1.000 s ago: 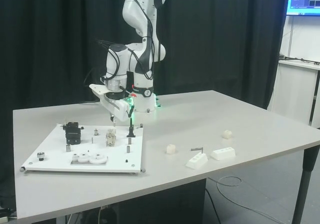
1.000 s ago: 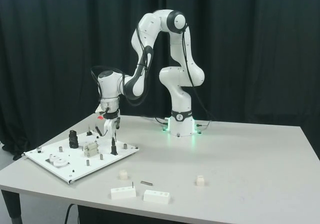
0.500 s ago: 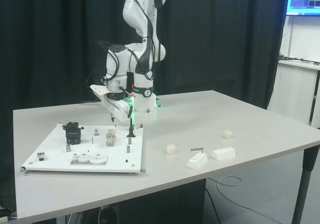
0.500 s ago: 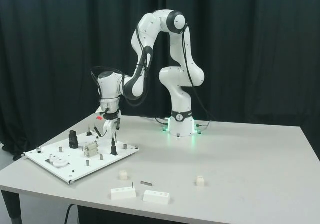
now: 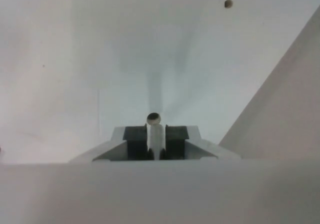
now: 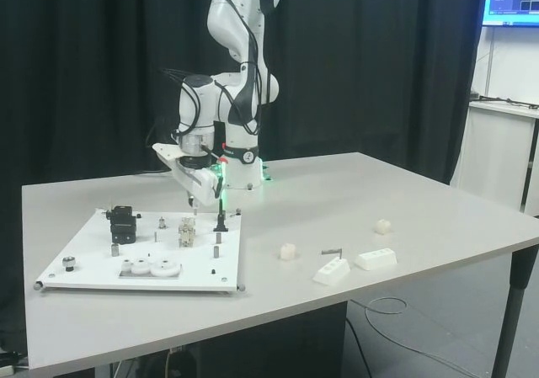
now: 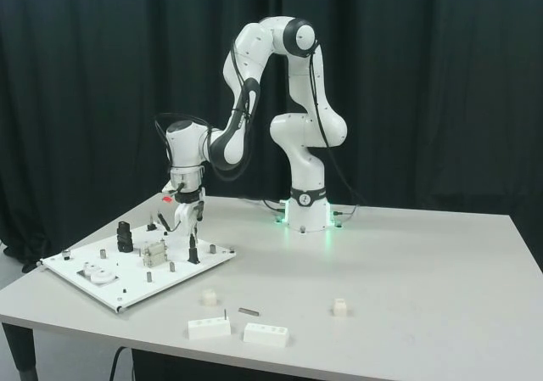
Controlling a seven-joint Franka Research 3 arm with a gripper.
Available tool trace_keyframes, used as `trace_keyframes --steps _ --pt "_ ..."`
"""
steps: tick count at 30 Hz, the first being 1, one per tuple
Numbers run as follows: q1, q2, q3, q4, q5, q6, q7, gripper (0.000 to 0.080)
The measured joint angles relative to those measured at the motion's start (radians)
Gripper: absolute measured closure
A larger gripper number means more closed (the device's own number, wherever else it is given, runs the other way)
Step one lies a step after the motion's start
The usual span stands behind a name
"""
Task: Insert round peg 2.
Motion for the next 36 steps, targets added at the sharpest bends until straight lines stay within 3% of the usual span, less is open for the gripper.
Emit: trace_keyframes --steps 36 --pt "0.000 0.035 0.001 0.000 0.026 0.034 0.000 0.0731"
